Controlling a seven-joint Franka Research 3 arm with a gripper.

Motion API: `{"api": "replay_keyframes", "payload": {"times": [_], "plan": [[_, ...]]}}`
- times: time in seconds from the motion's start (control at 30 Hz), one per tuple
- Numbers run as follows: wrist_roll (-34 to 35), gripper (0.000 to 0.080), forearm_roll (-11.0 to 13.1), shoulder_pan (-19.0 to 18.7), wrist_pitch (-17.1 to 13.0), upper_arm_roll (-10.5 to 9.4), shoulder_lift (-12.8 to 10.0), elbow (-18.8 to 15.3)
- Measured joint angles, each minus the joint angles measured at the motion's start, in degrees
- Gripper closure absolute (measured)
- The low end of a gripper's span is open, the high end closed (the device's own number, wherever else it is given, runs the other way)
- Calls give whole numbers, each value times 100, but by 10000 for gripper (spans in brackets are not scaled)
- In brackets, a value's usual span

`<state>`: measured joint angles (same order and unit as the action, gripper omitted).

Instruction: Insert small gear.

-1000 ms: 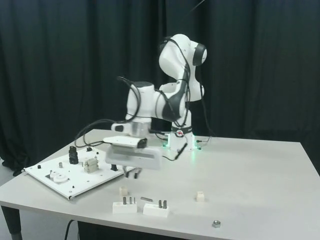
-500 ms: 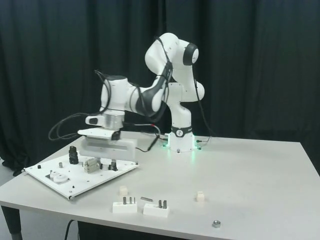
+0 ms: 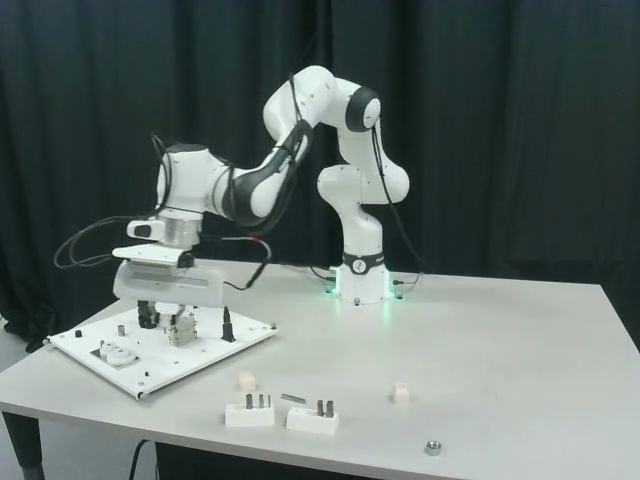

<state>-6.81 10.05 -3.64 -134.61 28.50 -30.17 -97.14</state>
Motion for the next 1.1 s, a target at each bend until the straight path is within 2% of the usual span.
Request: {"api": "replay_keyframes", "payload": {"times": [0.53, 0.83, 1.1], "plan": [[-1287, 604, 139, 852, 4, -33, -334, 300], [-2239, 604, 463, 1259, 34, -34, -491, 419], [-2836, 604, 699, 1562, 217, -33, -612, 565]]}}
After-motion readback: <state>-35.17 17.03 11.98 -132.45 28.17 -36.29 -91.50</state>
